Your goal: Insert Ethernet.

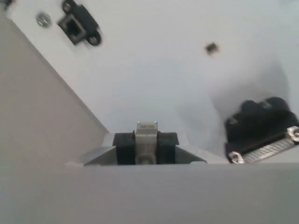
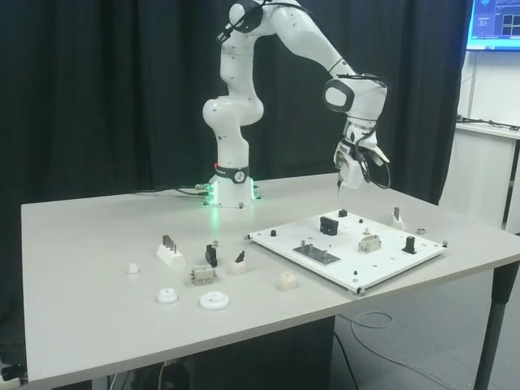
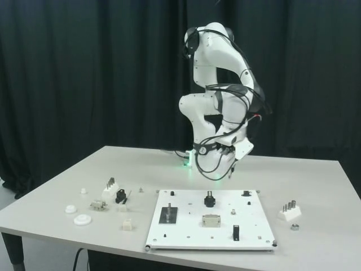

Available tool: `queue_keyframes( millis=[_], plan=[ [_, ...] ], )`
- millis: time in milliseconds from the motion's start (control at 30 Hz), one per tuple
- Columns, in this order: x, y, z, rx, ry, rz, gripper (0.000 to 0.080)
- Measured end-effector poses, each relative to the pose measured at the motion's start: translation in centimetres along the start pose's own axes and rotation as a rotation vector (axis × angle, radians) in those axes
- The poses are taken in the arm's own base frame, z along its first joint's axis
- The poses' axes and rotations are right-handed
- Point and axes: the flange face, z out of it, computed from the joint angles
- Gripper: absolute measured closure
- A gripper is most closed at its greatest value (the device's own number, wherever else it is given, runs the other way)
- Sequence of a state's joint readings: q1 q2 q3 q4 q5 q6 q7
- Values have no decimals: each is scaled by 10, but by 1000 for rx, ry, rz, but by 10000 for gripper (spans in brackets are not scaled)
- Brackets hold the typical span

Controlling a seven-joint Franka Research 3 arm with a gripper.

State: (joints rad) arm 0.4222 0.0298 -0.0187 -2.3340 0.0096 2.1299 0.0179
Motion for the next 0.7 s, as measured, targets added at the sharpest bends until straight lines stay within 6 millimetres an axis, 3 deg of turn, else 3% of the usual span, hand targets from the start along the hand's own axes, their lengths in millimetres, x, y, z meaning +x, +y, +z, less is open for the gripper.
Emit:
queue_keyframes(
  millis=[367, 700],
  plan=[
    [-18, -43, 7, -16, 34, 137, 711],
    [-27, -67, 14, -14, 59, 278, 711]
  ],
)
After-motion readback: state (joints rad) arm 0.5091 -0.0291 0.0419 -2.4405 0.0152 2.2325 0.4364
